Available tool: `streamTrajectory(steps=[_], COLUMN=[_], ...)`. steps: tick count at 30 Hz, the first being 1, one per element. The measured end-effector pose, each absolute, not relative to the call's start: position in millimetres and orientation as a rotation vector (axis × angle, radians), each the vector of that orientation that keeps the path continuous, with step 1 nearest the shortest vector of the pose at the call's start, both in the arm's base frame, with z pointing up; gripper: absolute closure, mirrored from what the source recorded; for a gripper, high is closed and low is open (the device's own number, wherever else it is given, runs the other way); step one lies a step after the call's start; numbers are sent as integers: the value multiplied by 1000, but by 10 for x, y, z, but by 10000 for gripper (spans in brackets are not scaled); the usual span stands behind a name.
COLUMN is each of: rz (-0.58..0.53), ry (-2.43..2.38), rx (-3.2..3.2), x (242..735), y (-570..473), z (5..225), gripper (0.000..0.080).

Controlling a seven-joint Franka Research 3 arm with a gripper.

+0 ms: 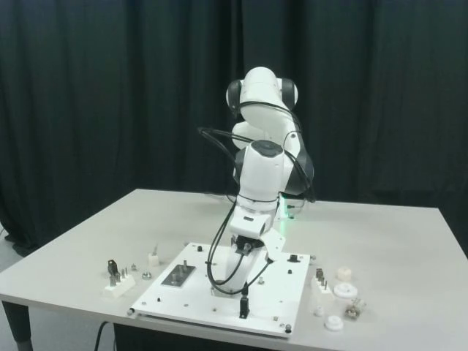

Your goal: Insert USB.

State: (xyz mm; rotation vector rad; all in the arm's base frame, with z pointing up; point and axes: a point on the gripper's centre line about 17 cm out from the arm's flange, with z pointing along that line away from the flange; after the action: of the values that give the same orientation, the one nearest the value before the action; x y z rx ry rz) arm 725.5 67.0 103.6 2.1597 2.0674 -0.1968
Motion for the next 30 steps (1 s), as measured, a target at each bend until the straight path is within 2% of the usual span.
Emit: streamTrajectory(steps=[30], rz=[-116], ry=[2052], rx=[2146], x=[7191], y=[720], z=[1043], gripper=[733])
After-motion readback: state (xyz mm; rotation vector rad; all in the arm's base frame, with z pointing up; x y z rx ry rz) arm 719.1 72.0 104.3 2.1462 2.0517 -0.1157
